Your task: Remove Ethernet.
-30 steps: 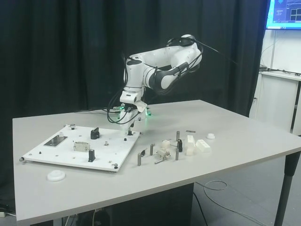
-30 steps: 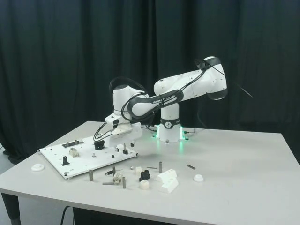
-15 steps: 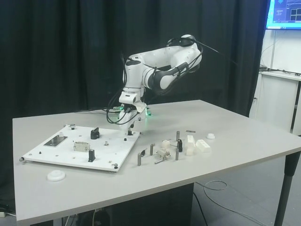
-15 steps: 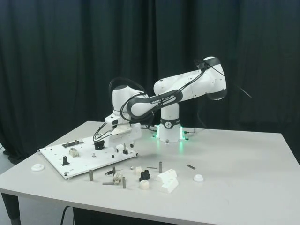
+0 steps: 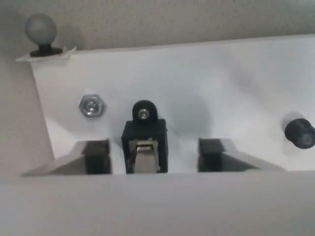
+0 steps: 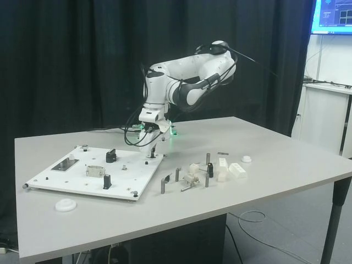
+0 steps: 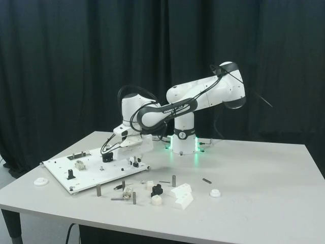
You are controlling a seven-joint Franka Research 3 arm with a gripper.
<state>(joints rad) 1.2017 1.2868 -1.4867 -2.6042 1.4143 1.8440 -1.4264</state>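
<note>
Tool (image 5: 143,157) fingers spread, straddling black Ethernet plug (image 5: 144,145) sitting on white board (image 5: 221,93) near its corner. Closing squarely on plug sides, then lifting straight up, is looking safest.

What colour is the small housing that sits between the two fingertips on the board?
Black. The housing shows best in the wrist view, on the white board.

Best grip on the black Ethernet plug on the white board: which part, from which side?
Grip the black plug by its two flat side faces, coming straight down from above. It stands upright on the white board, and the fingers already straddle it, one at each side, so closing and pulling straight up looks likeliest to work.
</note>
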